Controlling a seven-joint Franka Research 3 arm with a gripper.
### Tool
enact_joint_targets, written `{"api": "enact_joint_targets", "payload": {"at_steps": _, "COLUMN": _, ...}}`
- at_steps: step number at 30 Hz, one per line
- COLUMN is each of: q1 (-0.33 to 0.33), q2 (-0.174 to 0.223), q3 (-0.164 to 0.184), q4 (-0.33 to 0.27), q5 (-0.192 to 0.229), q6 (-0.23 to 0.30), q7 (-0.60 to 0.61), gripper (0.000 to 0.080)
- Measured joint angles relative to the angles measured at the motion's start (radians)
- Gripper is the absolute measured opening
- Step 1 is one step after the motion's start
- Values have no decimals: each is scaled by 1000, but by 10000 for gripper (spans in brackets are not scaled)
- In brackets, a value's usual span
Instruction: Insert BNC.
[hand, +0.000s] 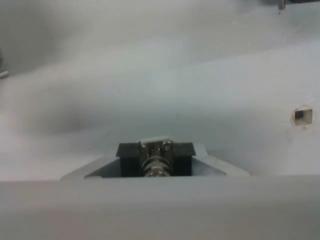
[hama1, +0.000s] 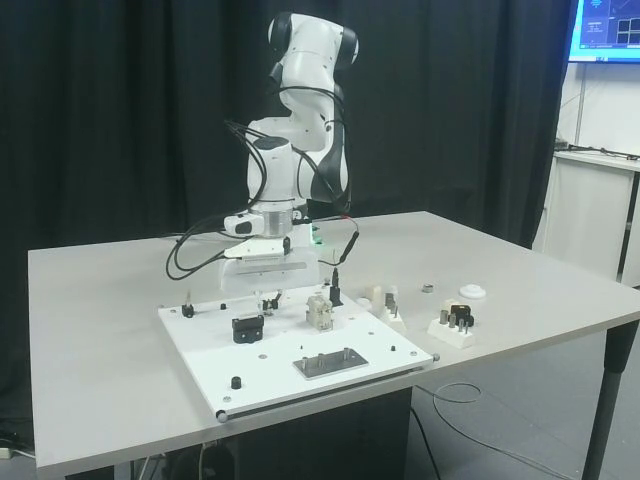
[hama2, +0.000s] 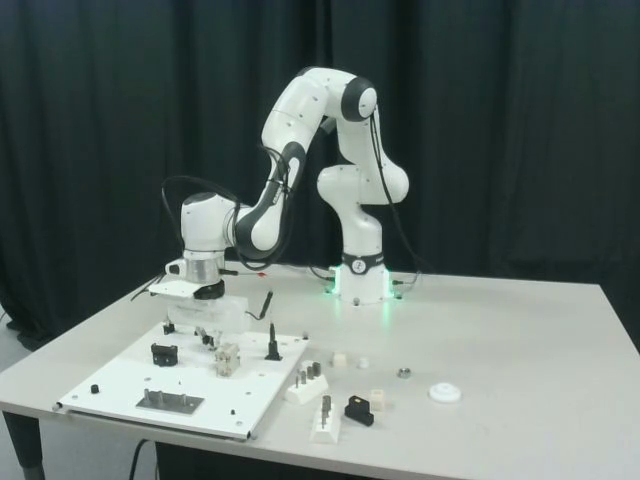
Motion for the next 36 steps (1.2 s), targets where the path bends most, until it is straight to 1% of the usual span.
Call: {"api": "enact_joint_targets", "payload": {"at_steps": 36, "q1": 1, "q2": -1, "q3": 1, "q4": 1, "q5": 0, "q6": -1, "q7": -173, "gripper": 125}}
